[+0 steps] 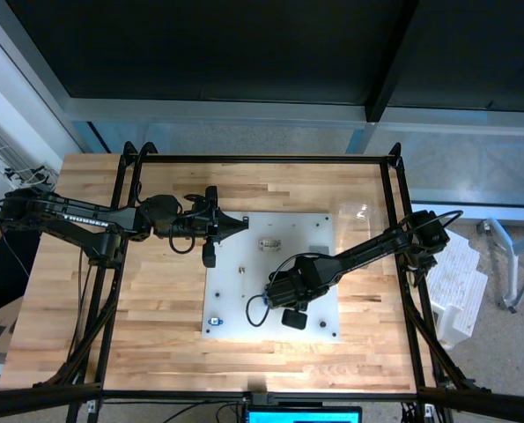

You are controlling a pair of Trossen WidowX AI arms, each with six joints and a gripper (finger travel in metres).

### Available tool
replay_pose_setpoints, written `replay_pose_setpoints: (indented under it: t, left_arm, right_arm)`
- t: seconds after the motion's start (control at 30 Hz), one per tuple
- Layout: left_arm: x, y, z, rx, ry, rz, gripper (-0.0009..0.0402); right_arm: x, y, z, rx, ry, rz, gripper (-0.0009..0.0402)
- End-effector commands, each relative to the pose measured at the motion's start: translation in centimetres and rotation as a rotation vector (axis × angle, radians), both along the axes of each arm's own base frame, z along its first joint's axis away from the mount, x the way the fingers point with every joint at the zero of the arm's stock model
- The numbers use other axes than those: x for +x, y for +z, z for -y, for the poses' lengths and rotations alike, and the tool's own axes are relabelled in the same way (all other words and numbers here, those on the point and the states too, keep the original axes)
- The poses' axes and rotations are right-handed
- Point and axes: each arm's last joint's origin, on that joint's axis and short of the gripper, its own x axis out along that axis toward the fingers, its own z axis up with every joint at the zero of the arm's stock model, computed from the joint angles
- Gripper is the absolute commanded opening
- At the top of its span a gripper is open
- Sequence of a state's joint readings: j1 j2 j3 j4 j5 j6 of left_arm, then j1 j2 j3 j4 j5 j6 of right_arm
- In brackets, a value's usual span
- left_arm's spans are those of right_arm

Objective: Pick the 16mm cylinder and install on the taskboard

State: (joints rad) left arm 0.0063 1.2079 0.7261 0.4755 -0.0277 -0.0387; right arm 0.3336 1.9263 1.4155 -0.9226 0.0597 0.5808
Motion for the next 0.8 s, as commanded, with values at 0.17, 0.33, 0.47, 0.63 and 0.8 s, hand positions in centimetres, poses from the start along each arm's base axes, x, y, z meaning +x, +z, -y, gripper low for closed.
replay_pose_setpoints:
  t: [0.17, 0.33, 0.47, 0.63, 0.8]
  left_arm:
    - [0.0, 0.0, 0.0, 0.000, 0.000, 0.000, 0.0001]
    - [0.0, 0.0, 0.0, 0.000, 0.000, 0.000, 0.0001]
    - [0.0, 0.0, 0.0, 0.000, 0.000, 0.000, 0.0001]
    - [0.0, 0.0, 0.0, 0.000, 0.000, 0.000, 0.0001]
    - [0.0, 0.0, 0.0, 0.000, 0.000, 0.000, 0.0001]
  right_arm:
    - [-0.1, 0.2, 0.0, -0.002, 0.002, -0.007, 0.0167]
    - [-0.6, 1.9, 0.2, 0.012, 0.013, 0.043, 0.0178]
    - [-1.2, 4.3, 0.8, 0.006, 0.046, 0.118, 0.0172]
    - [-2.3, 7.4, 2.0, -0.021, 0.102, 0.218, 0.0153]
    - [-3.1, 9.9, 4.2, -0.020, 0.102, 0.325, 0.0126]
